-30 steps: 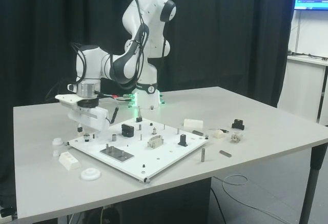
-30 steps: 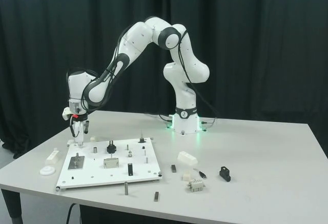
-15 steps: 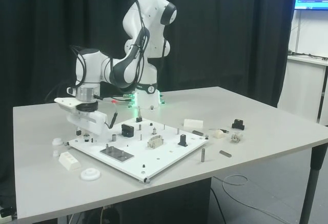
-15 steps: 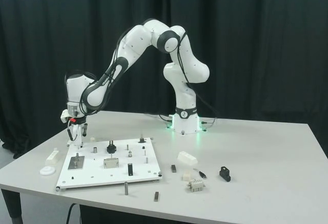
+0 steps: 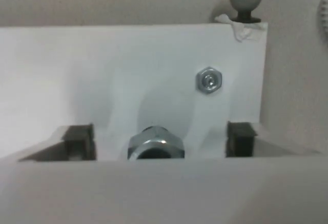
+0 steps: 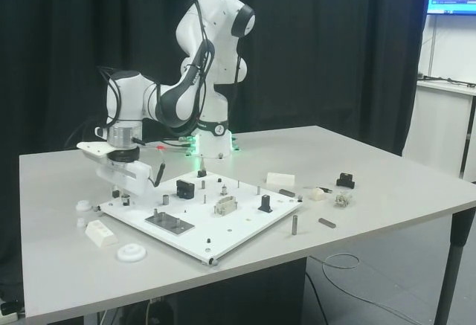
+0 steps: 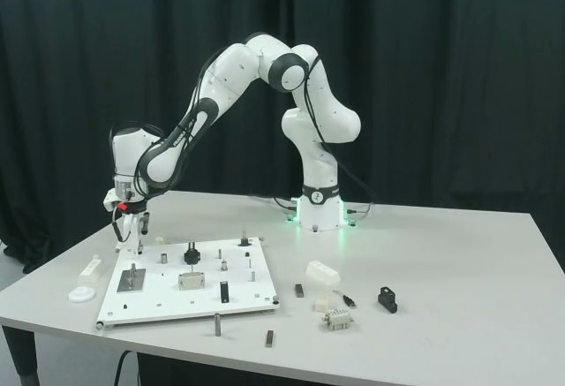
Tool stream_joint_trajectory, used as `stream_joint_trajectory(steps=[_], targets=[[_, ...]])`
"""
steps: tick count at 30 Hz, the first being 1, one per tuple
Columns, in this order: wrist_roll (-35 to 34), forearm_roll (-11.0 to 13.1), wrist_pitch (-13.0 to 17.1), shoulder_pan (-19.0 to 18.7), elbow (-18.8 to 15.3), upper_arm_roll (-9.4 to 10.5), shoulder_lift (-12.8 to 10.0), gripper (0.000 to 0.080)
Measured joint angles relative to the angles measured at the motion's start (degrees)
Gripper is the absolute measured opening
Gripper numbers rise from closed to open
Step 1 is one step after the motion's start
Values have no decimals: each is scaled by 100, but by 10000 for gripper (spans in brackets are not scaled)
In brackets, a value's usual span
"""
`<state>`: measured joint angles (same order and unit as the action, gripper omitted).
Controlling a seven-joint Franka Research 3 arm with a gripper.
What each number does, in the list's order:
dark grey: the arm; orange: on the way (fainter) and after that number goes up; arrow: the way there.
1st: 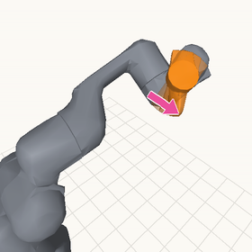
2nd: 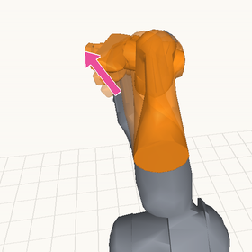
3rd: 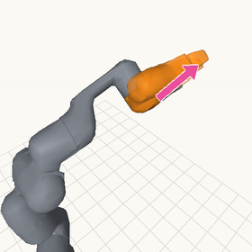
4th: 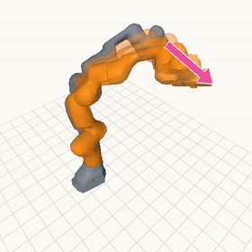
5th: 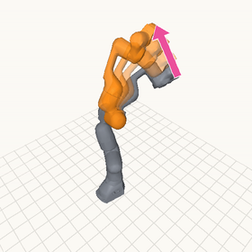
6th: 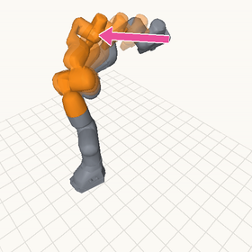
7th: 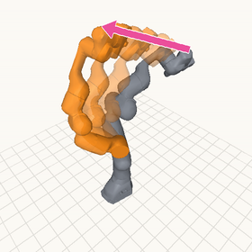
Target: Remove bolt 4.
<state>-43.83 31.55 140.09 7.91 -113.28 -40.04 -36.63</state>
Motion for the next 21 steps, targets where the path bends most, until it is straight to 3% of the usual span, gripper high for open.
stream_joint_trajectory(steps=[3, 4, 8, 9, 17, 18, 21], targets=[[0, 0, -26, 0, 5, 6, -1, 668], [0, 0, -38, 0, 6, 9, -1, 508], [0, 13, -92, 0, 12, 25, -7, 508], [-1, 13, -93, 2, 13, 24, -12, 308], [-2, 25, -138, 20, 34, 25, -19, 308], [-2, 25, -142, 22, 36, 25, -20, 230], [-2, 25, -161, 28, 49, 25, -25, 230]])
